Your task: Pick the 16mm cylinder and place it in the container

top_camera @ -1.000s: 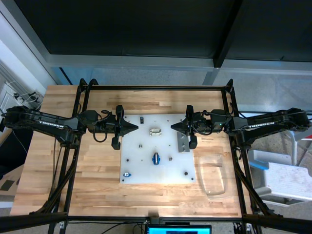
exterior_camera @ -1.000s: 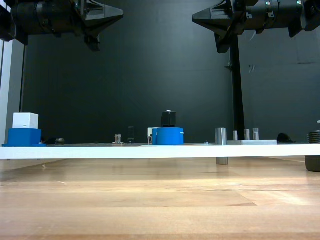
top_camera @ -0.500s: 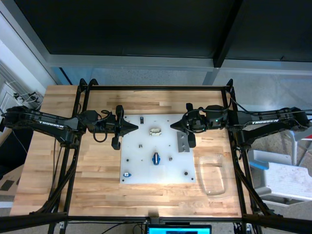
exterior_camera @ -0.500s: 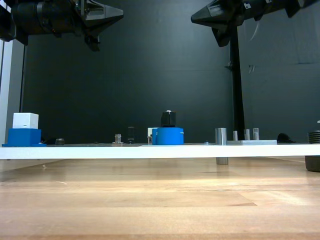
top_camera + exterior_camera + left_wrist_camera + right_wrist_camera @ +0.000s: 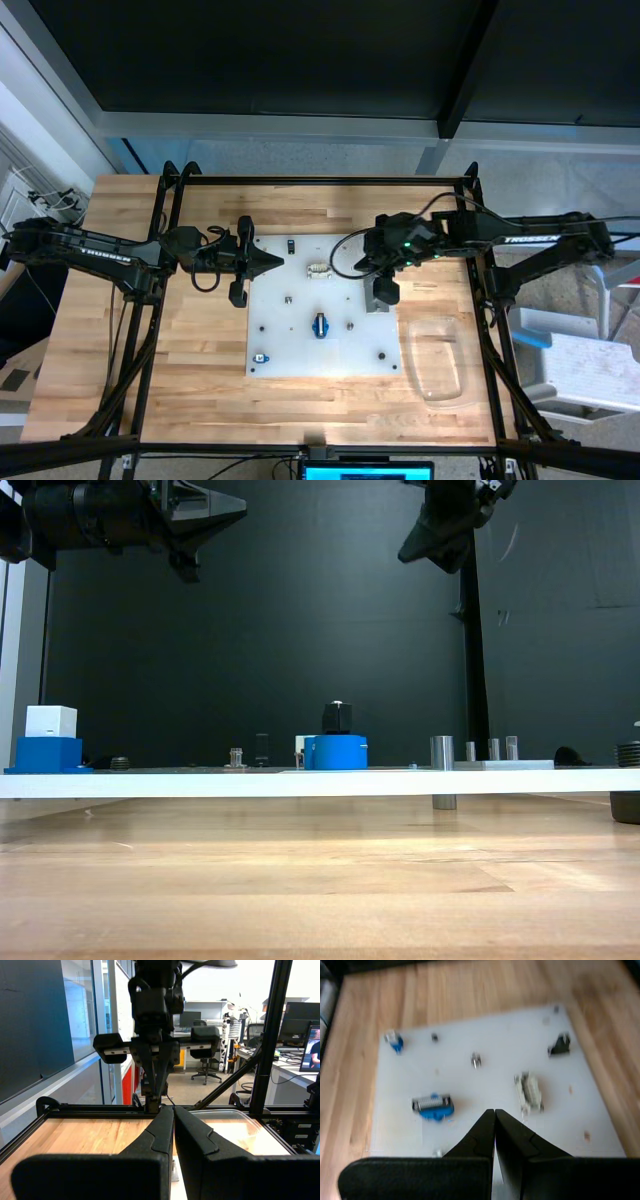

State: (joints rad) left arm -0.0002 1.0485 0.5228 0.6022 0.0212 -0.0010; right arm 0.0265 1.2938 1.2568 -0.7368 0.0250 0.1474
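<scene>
The 16mm cylinder (image 5: 349, 325) is a tiny silver peg standing upright on the white board (image 5: 290, 345), just right of the blue part (image 5: 320, 325). The low view shows the cylinder (image 5: 442, 752) set in the board. The clear container (image 5: 433, 357) lies on the wood right of the board's near corner. My right gripper (image 5: 365, 260) hangs high over the board's back right, tilted downward and shut on nothing, with the cylinder (image 5: 437, 1152) far below it. My left gripper (image 5: 272, 262) hovers shut over the board's left edge, holding nothing.
A grey metal block with thin pegs (image 5: 500, 763) sits at the board's right edge, partly under my right wrist. A white connector (image 5: 318, 270), a small blue piece (image 5: 260, 357) and black knobs are scattered on the board. Black frame rails surround the table.
My right gripper has pitched from level to pointing down and shifted slightly toward the back of the board. The left arm and the parts on the board have not moved.
</scene>
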